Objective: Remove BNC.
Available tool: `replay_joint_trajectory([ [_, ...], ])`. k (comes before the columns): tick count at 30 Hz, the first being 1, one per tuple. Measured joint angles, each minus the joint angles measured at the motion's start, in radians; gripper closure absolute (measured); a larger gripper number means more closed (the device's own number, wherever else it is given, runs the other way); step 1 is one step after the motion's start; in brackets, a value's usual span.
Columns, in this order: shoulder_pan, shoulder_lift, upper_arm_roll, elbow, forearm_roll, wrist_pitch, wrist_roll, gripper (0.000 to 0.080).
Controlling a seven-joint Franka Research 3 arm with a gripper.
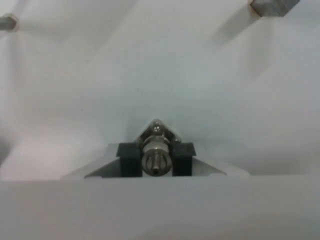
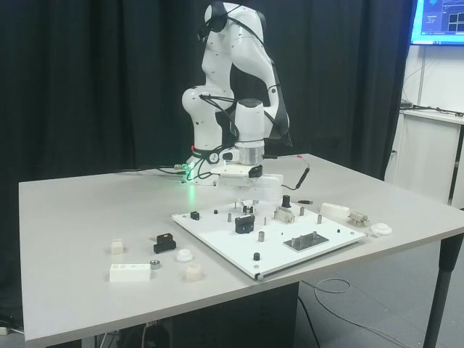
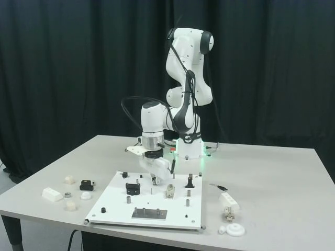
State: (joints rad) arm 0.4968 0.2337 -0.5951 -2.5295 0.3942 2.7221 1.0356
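Nearest the second room camera, a grey metal plate point(image 3: 149, 213) lies flat on the front part of the white board point(image 3: 112, 209), with short upright pegs point(image 3: 127, 199) behind it. Off the board on the grey table point(image 3: 272, 172) sit loose pieces: a white block point(image 3: 52, 194), a black clip point(image 3: 87, 185) and small white rounds point(image 3: 85, 196) on one side, a white gear point(image 3: 236, 229) and a white plug piece point(image 3: 229, 200) on the other.

Further in, a black bracket point(image 3: 132, 188) stands on the board just beside the gripper point(image 3: 156, 176), and a small metal fitting point(image 3: 170, 191) and a black post point(image 3: 190, 181) stand a little apart from it.

The gripper hangs low over the board's middle, tilted. In the wrist view its black fingers point(image 1: 129, 159) are pinching the BNC point(image 1: 156, 156), a metal connector with its barrel end facing the camera, one pad on each side. Below it the board shows bare white, with two pegs point(image 1: 272, 6) well apart near the picture's edge. Whether the connector touches the board cannot be told.

Behind, the white arm point(image 3: 184, 68) rises from its base point(image 3: 189, 149), where a green light glows, before a black curtain point(image 3: 63, 63).
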Motion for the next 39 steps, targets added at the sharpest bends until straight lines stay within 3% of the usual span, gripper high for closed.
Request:
replay_joint_trajectory([
  [7, 0.0, -0.001, -0.001, 0.0, 0.0, -0.001, -0.085, 0.0676],
  [23, -0.004, 0.001, -0.001, 0.004, 0.002, -0.015, -0.409, 0.0676],
  [39, -0.009, -0.001, -0.006, 0.004, 0.089, -0.024, -0.728, 0.0676],
])
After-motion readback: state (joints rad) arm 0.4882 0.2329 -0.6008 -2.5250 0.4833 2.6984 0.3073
